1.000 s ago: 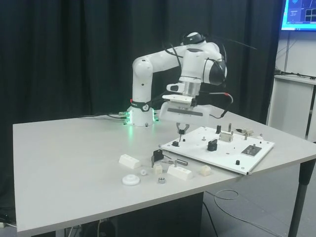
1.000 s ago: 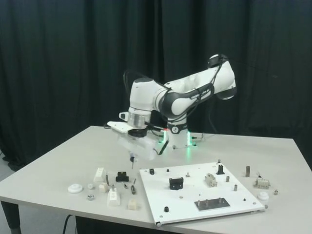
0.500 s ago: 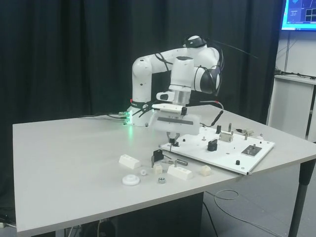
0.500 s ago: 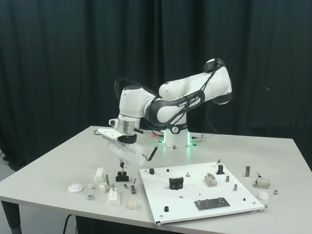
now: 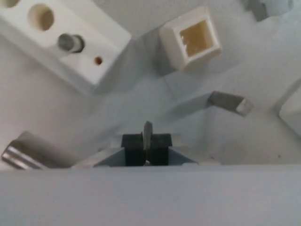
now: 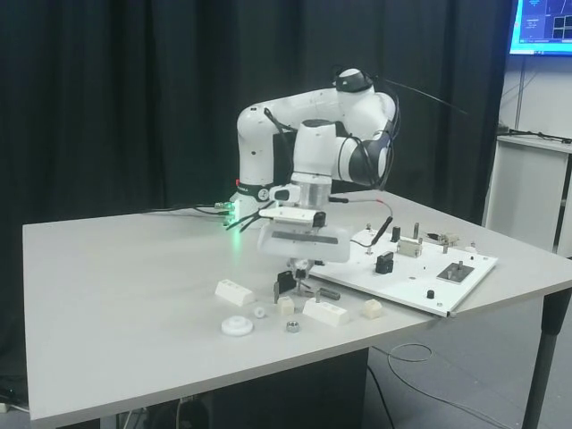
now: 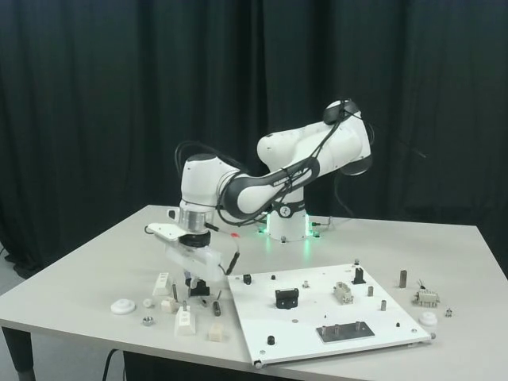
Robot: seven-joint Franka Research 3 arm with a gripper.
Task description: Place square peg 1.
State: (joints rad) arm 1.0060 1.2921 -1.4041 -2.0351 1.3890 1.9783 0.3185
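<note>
Claw (image 5: 147,148) clenched on square peg 1 (image 5: 147,132): a thin grey piece, upright, pinched between the black fingertips, hanging above the worktop (image 6: 116,268) and not touching it. Position: just off the white board (image 6: 407,286), on the side where the loose parts lie.

Containers under the claw, all off the board:
- hollow square block (image 5: 165,35), cavity open upward, nothing in it
- long holed block (image 5: 94,52), one hole carries a grey pin (image 5: 70,43), the large round hole next to it is vacant

Also near the peg: a grey bar (image 5: 228,102) lying flat and a metal cylinder (image 5: 21,153) on its side, neither touching the claw.

Room: parts crowd the strip beside the board. Bare worktop lies farther from the board, past the white disc (image 6: 237,326). The board's front corner sits close to the worktop edge.
</note>
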